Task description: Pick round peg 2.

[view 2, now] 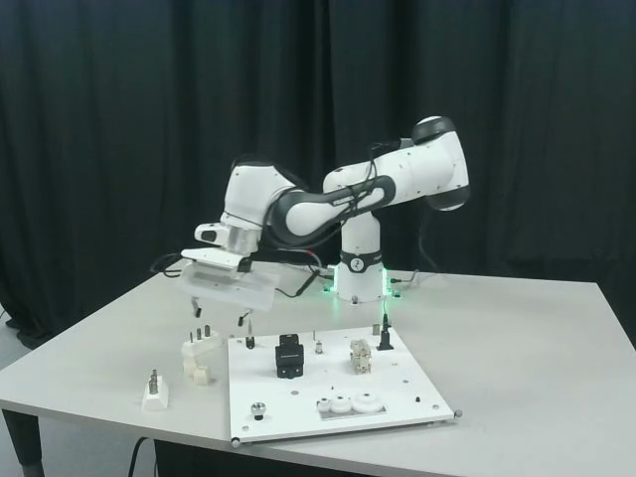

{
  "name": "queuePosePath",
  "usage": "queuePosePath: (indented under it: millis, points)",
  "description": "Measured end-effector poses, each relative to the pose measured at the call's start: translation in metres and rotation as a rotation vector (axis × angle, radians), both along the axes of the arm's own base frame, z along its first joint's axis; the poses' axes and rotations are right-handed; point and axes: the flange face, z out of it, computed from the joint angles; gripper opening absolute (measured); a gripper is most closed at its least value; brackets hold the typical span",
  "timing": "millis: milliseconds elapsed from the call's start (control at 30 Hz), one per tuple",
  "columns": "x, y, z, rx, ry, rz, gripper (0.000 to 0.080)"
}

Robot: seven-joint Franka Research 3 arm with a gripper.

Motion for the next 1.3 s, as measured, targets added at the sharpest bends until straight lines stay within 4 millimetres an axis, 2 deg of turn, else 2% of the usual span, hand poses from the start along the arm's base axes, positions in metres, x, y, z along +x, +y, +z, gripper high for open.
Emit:
queuePosePath:
  millis: [600,1300]
  points:
    - [0.039,-0.065,-0.018,0.049,0.019,-0.005,0.0800]
    - [0.105,-0.104,-0.032,0.107,0.042,0.080,0.0800]
